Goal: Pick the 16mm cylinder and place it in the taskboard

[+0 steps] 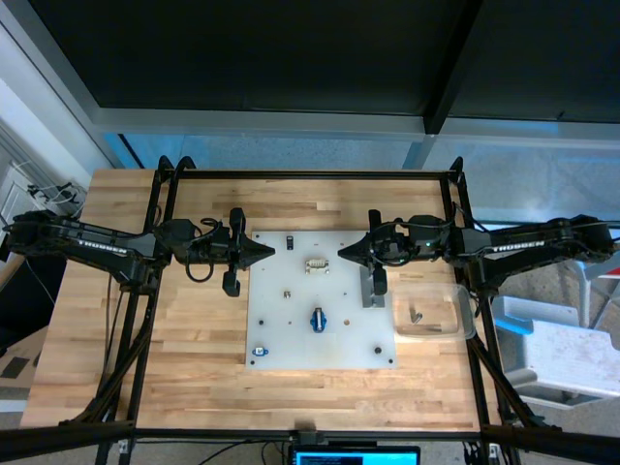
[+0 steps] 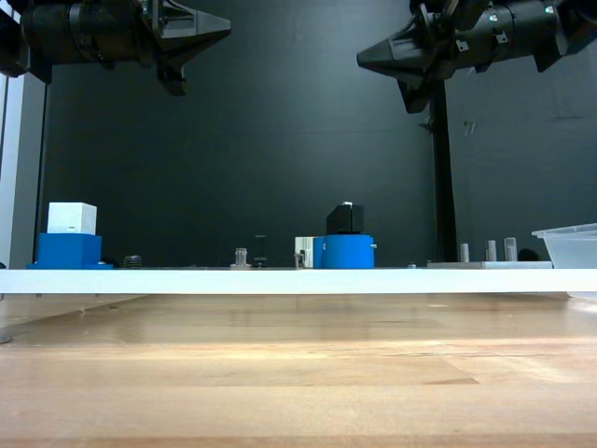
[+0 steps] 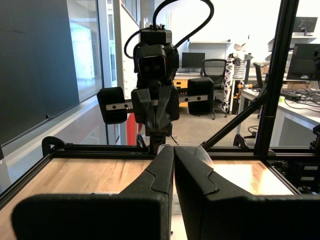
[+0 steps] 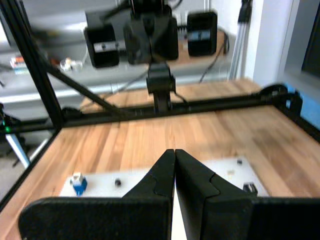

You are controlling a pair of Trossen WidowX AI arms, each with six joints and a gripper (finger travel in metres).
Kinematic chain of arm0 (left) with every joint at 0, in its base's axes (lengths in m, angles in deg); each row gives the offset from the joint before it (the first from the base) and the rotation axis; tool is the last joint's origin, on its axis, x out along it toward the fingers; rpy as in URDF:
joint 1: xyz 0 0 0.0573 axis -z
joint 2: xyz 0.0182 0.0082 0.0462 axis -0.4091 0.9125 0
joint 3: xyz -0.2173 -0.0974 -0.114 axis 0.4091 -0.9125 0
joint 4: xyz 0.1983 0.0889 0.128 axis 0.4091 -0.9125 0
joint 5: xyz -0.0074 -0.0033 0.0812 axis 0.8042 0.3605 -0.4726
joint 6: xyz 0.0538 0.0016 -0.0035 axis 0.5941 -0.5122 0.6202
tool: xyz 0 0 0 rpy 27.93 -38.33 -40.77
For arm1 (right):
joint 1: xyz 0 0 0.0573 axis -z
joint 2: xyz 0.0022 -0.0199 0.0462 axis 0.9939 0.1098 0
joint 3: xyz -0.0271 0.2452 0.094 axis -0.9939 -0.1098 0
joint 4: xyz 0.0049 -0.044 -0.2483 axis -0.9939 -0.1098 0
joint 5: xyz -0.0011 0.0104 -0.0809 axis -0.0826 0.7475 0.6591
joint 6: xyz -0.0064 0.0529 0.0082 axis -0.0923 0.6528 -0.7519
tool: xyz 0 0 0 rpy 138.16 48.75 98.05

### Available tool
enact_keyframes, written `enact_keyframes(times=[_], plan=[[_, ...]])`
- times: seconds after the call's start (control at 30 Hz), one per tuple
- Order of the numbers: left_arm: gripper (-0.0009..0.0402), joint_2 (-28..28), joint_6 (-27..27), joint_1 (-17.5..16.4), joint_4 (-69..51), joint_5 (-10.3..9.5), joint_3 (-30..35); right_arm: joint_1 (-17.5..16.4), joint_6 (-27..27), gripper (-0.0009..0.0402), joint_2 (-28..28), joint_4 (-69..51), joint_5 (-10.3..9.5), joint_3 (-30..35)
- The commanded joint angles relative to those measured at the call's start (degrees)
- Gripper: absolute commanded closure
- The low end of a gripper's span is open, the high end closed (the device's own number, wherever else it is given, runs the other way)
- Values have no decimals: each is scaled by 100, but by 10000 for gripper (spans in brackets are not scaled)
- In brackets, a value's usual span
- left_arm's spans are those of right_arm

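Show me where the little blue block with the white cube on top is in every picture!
High view: the small blue block with a white cube on top is at the flat white square taskboard's near-left corner.
Low view: far left, on the board.
Left wrist view: not in it; only the left gripper, fingers shut.
Right wrist view: on the board, past the right gripper, fingers shut.
Shared landmark: the taskboard; both grippers hover over it.
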Motion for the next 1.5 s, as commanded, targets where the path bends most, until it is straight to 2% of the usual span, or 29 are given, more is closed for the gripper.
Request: enact_keyframes(times=[0.03,0.17,0.3,0.47,0.6,0.7,1.03,1.5], plan=[[393,2,0,0,2,0,2,-39,-24,393,-2,-769,2,323],[393,2,0,0,2,0,2,-153,-28,393,-2,-1888,17,726],[393,2,0,0,2,0,2,-332,-13,393,7,-2942,289,1080],[393,2,0,-2,2,0,2,-546,107,393,4,-3926,339,1504],[393,2,2,-2,2,0,2,-715,184,393,11,-4795,634,1827],[393,2,2,0,2,0,2,-824,339,393,9,-5394,754,2004],[393,2,2,0,2,0,2,-1390,1110,393,9,-6857,758,2100],[393,2,2,-2,2,0,2,-2100,1827,393,116,-8050,745,2100]])
